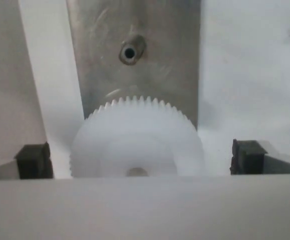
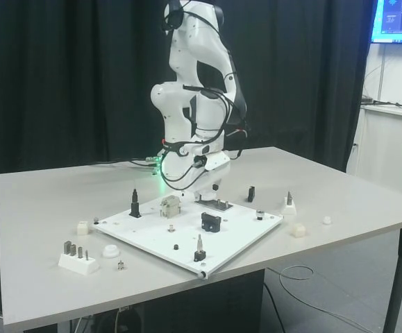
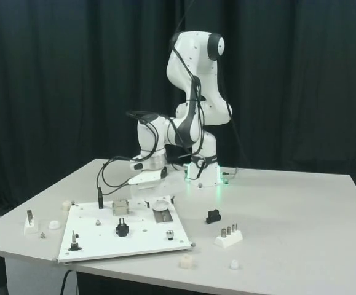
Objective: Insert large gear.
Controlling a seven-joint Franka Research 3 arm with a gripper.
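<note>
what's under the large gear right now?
In the wrist view the large gear sits over a grey metal plate with one open hole beyond its teeth. The gear covers whatever lies directly beneath it, so a peg or a second hole there cannot be seen.

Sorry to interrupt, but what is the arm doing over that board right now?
The gripper is low over the white board, fingers spread either side of the large gear without touching it. The gear lies on the grey metal plate, just short of a hole.
</note>
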